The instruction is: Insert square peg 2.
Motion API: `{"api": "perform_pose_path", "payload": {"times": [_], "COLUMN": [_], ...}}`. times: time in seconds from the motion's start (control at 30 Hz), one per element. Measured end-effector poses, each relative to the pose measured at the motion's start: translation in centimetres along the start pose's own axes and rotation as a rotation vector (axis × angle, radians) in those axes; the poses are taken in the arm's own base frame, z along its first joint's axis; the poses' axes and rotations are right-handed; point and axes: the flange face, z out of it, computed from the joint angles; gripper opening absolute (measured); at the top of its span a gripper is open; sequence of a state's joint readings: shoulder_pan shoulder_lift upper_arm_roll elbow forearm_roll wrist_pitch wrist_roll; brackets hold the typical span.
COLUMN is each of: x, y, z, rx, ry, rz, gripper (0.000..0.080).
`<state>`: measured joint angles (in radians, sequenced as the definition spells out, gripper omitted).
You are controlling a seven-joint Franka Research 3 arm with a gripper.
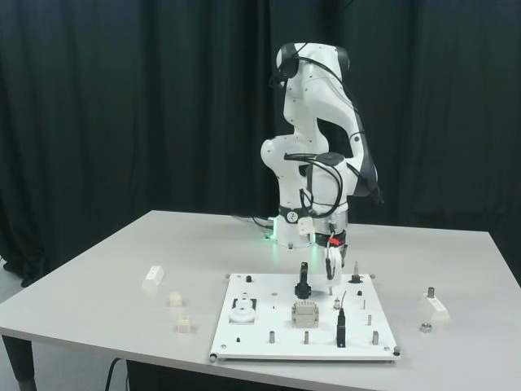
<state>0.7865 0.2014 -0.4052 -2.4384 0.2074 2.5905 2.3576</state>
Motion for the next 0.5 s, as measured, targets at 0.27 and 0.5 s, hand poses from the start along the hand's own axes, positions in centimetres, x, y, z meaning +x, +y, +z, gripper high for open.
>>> {"api": "perform_pose_path", "payload": {"times": [0.27,0.5], "x": [-0.19,-0.22], "y": [0.30,0.33], "z": [0.03,0.05], "rx": [-0.006,-0.006], "ry": [-0.005,-0.006], "rz": [0.004,0.002], "gripper": [0.0072,0.0072]}}
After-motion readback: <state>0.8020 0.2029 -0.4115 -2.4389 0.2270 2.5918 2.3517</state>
